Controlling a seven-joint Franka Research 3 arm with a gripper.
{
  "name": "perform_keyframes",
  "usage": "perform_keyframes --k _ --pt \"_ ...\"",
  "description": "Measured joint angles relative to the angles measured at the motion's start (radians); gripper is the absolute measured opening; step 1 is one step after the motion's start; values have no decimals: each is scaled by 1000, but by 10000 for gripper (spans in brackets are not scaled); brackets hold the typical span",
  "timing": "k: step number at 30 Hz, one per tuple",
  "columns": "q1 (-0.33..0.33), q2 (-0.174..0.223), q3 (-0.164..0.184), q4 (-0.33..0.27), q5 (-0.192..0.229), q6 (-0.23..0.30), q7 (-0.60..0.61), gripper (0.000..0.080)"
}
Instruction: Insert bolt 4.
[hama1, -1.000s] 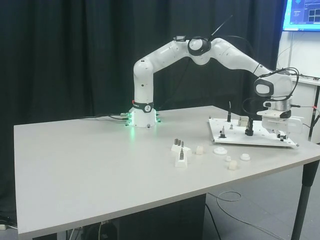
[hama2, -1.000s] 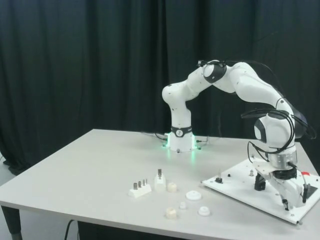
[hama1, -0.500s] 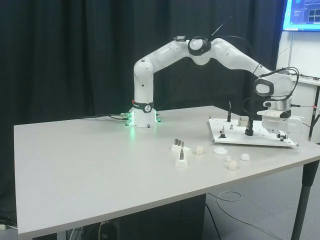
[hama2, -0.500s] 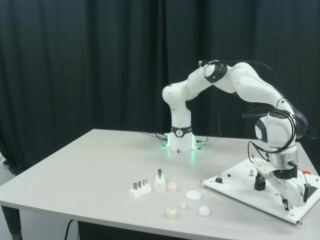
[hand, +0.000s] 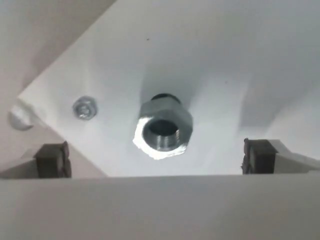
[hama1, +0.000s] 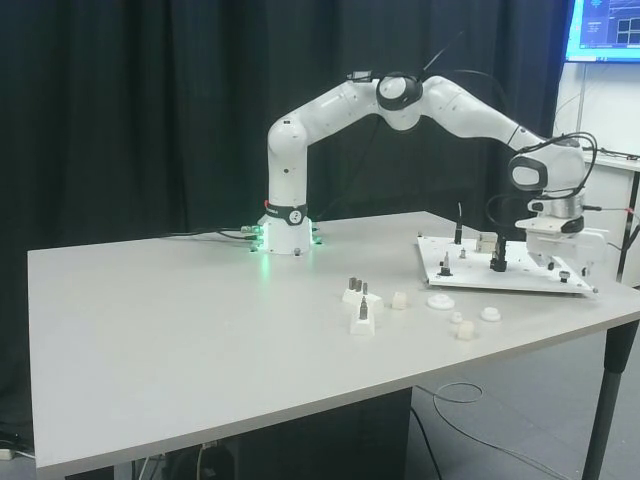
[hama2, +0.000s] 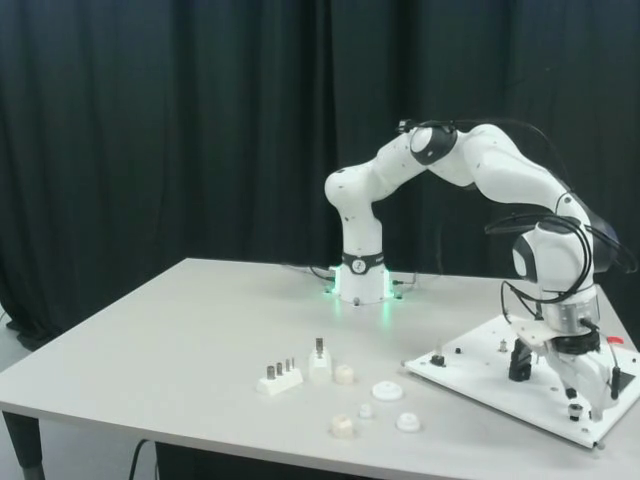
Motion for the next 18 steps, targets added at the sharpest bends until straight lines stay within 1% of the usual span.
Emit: perform_keyframes --k 2,3,8,9,13,18 --pt "5 0 -12 1 9 0 0 698" --pt "9 0 -19 1 16 0 0 774" --pt "29 0 -59 1 39 -8 0 774" --pt "34 0 -67 1 42 -10 0 795" --pt "48 0 -94 1 54 -28 -1 795" --pt "62 0 -122 1 65 -49 -7 795"
